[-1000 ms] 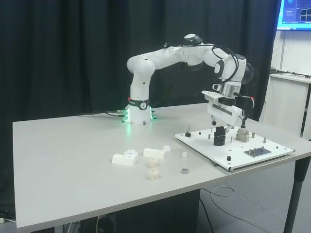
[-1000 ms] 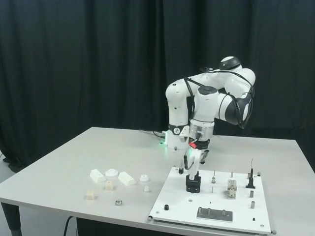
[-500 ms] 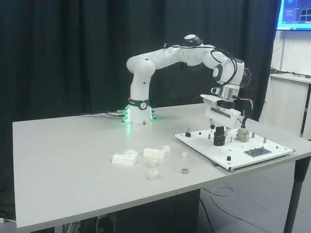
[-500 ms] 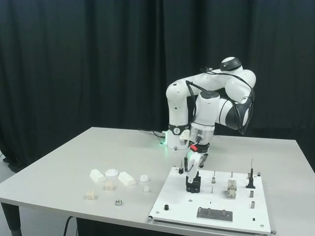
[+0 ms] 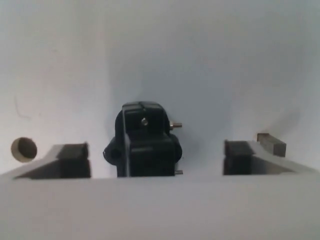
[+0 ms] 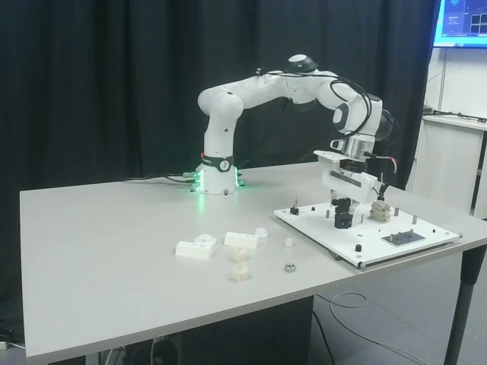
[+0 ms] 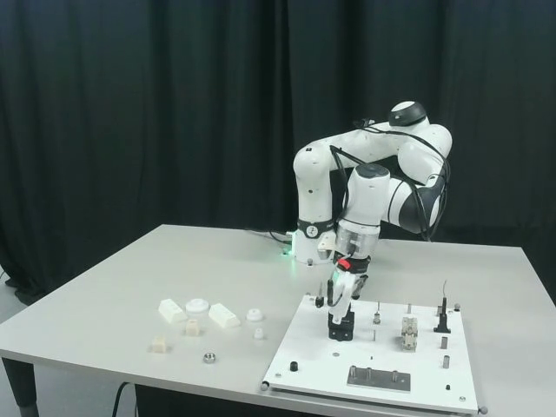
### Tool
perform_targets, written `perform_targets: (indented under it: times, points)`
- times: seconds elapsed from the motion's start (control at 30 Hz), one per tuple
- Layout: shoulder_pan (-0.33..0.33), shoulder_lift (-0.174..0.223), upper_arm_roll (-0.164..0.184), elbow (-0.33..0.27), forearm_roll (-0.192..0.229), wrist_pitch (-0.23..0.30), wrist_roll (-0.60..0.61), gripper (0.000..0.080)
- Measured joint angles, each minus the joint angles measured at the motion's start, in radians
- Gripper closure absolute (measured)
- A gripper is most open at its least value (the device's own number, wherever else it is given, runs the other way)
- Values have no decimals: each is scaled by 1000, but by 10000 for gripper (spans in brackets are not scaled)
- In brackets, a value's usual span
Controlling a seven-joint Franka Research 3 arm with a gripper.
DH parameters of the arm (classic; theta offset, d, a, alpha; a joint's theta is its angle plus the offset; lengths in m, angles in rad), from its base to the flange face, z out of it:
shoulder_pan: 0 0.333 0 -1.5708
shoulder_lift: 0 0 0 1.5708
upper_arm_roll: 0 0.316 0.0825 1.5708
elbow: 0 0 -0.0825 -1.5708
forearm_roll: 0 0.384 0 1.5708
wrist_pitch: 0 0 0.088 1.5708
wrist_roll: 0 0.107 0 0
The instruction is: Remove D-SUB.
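Small, light, rigid black plug (image 5: 144,141) seated upright on white board (image 7: 304,347). Hand (image 5: 156,159) spread, straddling plug. Pinch flat sides; likely tight, pull straight up.

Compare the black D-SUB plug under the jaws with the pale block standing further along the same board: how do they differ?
The D-SUB is black; the pale block is near white. The D-SUB sits directly beneath the gripper, its jaws spread to either side of it in the wrist view; the block has nothing above it. The D-SUB stands nearer the loose white parts on the table; the block stands further off. Both stand upright on the white board.
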Motion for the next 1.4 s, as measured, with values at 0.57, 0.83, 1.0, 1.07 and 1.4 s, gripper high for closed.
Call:
perform_targets:
  times: [0.57, 0.83, 1.0, 1.07, 1.4]
  points:
    - [-3, -6, -20, 0, -37, 37, -10, 422]
    - [-17, -7, -48, 0, -49, 48, -41, 648]
    - [-25, -16, -58, 1, -49, 46, -48, 648]
    - [-28, -24, -58, 1, -49, 44, -48, 648]
    - [-31, -47, -63, 5, -49, 27, -54, 648]
